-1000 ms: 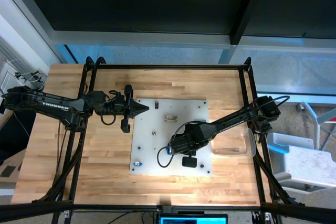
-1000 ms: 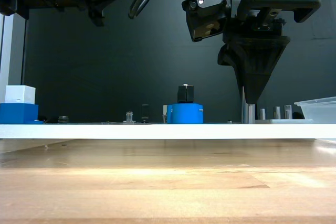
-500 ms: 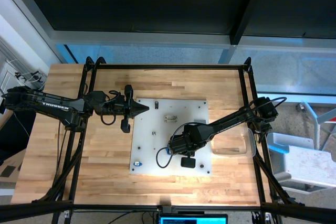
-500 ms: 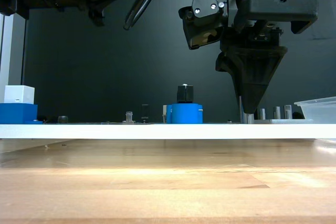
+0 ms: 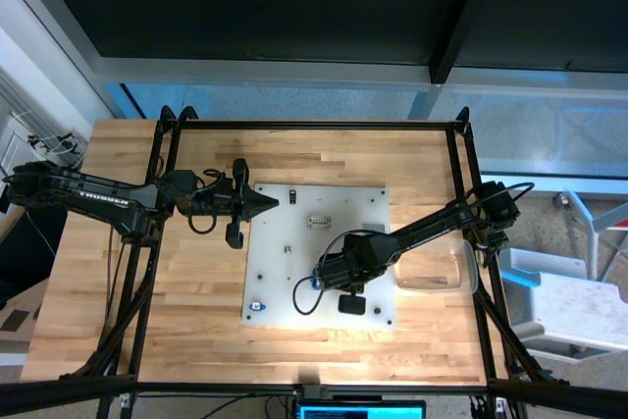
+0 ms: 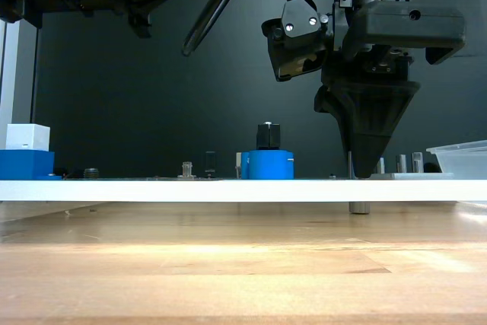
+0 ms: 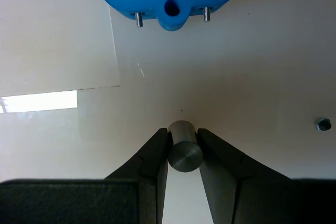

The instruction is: Pick the 16mm cylinder and place it in the taskboard

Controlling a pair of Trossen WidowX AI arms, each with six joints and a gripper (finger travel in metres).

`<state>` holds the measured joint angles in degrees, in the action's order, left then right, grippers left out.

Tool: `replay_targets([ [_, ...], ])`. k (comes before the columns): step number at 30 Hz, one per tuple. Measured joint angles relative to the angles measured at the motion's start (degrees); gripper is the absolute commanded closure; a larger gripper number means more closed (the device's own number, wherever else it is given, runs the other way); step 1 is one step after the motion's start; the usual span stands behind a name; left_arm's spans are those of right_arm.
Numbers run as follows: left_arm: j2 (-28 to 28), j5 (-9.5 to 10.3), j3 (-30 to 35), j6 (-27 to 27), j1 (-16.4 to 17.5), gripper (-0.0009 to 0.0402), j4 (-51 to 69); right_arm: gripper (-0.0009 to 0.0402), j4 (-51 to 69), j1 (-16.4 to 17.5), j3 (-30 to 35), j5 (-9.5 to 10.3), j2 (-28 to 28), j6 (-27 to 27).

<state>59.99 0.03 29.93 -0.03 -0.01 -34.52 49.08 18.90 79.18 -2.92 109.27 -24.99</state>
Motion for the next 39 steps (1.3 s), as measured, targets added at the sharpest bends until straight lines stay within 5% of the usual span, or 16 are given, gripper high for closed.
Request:
replay_targets([
  [14,0.0,-0.02,0.0,0.0,0.0,0.0393,0.0,0.0363,-0.1,0.0,0.0,-0.02,0.0,0.0],
  [30,0.0,0.00,0.0,0.0,0.0,0.0393,0.0,0.0219,-0.1,0.2,0.0,0.09,0.0,-0.2],
  [39,0.0,0.00,0.0,0.0,0.0,0.0393,0.0,0.0192,0.7,0.3,0.5,-0.04,-0.2,-0.1],
])
